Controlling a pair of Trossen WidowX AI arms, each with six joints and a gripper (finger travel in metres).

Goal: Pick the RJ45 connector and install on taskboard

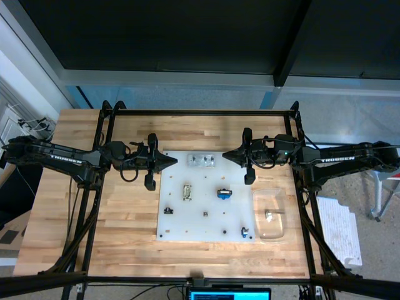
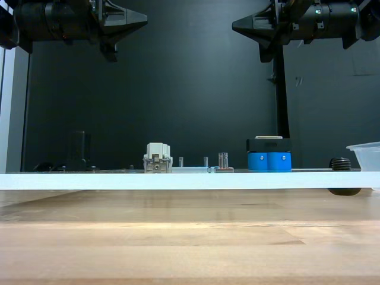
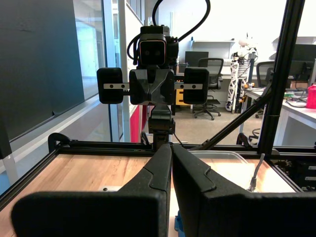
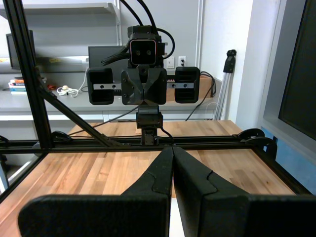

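Overhead and wrist views, both arms raised. The left gripper [image 1: 170,161] hangs at centre-left of the high view, over the far left edge of the white board [image 1: 187,219], and the right gripper [image 1: 228,155] faces it at centre-right, above the board's far edge. In the wrist views we see each pair of fingers [image 4: 153,182] pressed together with nothing between them, so both pincers are clenched on empty air. The clear tray [image 1: 276,195] lies at lower right, just beside the board, and holds the white block [image 1: 270,217], which bears a small darker mark. We trace no cable from it. The blue jack [image 1: 245,234] at the board's near right corner shows a pale top. We cannot tell from these views whether the connector sits on the block, in the jack, or elsewhere. If it is on the block, we judge that a descent with the fingers clenched would strike the plug or push the tray aside. A skewed grasp would then bring the plug crooked to the jack, and it could jam.
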